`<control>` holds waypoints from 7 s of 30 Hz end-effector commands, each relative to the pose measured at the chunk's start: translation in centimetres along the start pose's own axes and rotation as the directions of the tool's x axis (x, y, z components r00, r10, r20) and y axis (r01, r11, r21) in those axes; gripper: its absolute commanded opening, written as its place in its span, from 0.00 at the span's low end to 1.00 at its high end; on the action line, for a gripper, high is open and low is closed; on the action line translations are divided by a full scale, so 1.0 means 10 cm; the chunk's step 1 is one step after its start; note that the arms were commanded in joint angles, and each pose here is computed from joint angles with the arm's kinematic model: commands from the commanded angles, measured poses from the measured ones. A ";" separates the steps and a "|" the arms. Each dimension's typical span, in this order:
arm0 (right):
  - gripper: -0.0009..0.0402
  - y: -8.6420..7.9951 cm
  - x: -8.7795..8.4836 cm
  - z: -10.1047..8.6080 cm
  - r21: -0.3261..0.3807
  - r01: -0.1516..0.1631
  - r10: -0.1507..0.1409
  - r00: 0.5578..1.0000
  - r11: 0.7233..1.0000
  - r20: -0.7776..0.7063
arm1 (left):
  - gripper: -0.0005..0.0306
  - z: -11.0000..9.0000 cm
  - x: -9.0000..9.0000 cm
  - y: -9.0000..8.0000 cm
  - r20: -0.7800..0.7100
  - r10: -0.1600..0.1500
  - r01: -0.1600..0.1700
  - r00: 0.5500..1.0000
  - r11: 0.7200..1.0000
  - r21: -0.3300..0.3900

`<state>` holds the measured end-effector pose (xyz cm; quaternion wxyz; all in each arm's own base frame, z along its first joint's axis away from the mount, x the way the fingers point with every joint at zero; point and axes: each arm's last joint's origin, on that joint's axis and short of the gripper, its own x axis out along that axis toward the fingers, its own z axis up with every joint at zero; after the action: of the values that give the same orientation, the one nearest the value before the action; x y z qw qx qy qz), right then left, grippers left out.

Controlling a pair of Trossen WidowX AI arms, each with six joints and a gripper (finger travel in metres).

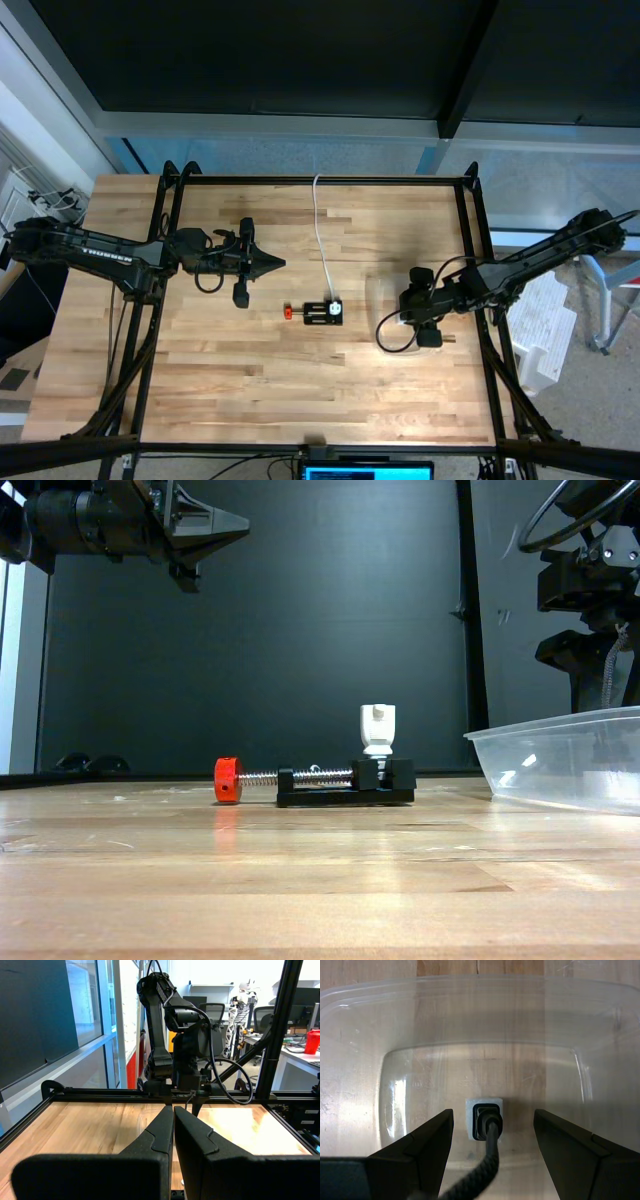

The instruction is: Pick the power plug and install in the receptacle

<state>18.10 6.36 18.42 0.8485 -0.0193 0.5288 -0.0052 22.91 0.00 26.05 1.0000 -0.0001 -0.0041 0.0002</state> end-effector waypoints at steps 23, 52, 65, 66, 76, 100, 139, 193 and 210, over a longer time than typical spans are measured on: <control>0.30 0.00 0.03 -0.01 -0.003 0.000 0.000 1.000 1.000 -0.012 | 0.02 0.00 0.00 0.00 0.000 0.000 0.000 1.000 1.000 0.000; 0.02 0.00 0.00 -0.01 -0.009 -0.003 0.003 1.000 1.000 -0.001 | 0.02 0.00 0.00 0.00 0.000 0.000 0.000 1.000 1.000 0.000; 0.02 -0.01 -0.17 0.08 -0.028 0.002 -0.002 1.000 1.000 0.012 | 0.02 0.00 0.00 0.00 0.000 0.000 0.000 1.000 1.000 0.000; 0.02 -0.01 -0.19 0.09 -0.028 0.001 -0.001 1.000 1.000 0.013 | 0.02 0.00 0.00 0.00 0.000 0.000 0.000 1.000 1.000 0.000; 0.02 -0.01 -0.36 0.19 -0.030 -0.002 0.003 1.000 1.000 0.024 | 0.02 0.00 0.00 0.00 0.000 0.000 0.000 1.000 1.000 0.000; 0.02 -0.05 -0.52 0.89 0.030 0.025 -0.028 0.997 0.999 0.074 | 0.02 0.00 0.00 0.00 0.000 0.000 0.000 1.000 1.000 0.000; 0.02 -0.01 0.03 1.83 -0.012 0.068 -0.068 0.998 0.998 0.013 | 0.02 0.00 0.00 0.00 0.000 0.000 0.000 1.000 1.000 0.000; 0.02 -0.02 0.27 1.83 -0.054 0.079 -0.080 0.996 0.995 -0.027 | 0.02 0.00 0.00 0.00 0.000 0.000 0.000 1.000 1.000 0.000; 0.02 -0.02 0.38 1.75 -0.038 0.076 -0.077 0.996 0.996 -0.034 | 0.02 0.00 0.00 0.00 0.000 0.000 0.000 1.000 1.000 0.000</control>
<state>35.51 6.56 22.99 0.8409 -0.0554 0.5375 -0.0293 22.91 0.00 26.06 1.0000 -0.0001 -0.0043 0.0004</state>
